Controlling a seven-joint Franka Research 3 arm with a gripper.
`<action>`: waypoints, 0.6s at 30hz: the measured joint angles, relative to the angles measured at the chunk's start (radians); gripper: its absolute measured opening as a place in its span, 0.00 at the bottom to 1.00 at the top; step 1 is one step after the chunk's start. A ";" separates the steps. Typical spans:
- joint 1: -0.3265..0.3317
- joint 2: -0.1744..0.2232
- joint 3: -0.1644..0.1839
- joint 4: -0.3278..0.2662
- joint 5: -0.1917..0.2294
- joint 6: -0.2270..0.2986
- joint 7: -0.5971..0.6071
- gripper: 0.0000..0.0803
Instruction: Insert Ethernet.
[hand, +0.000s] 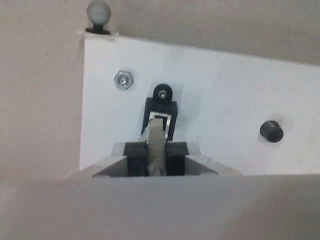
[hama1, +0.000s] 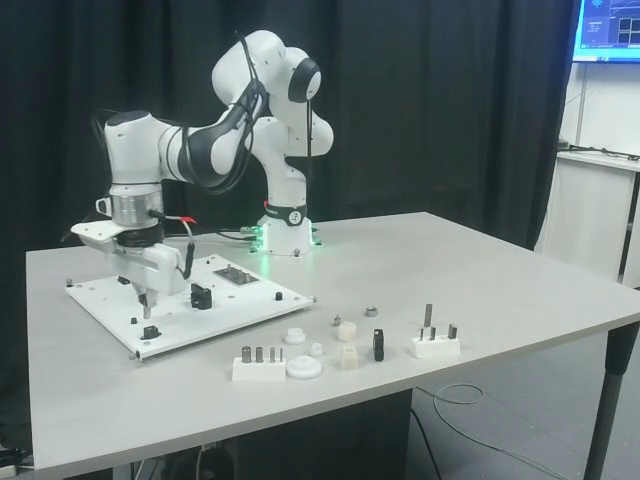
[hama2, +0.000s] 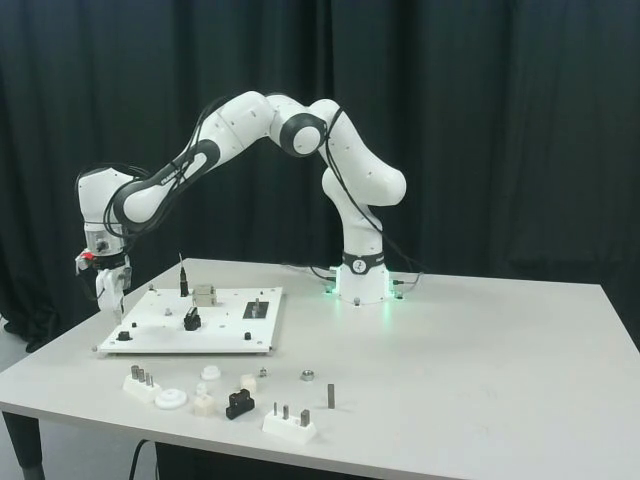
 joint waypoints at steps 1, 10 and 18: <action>-0.002 0.000 0.000 0.000 0.004 -0.002 -0.001 0.09; -0.016 0.001 0.000 0.000 0.040 -0.022 -0.023 0.09; -0.025 0.005 0.000 0.000 0.066 -0.028 -0.040 0.09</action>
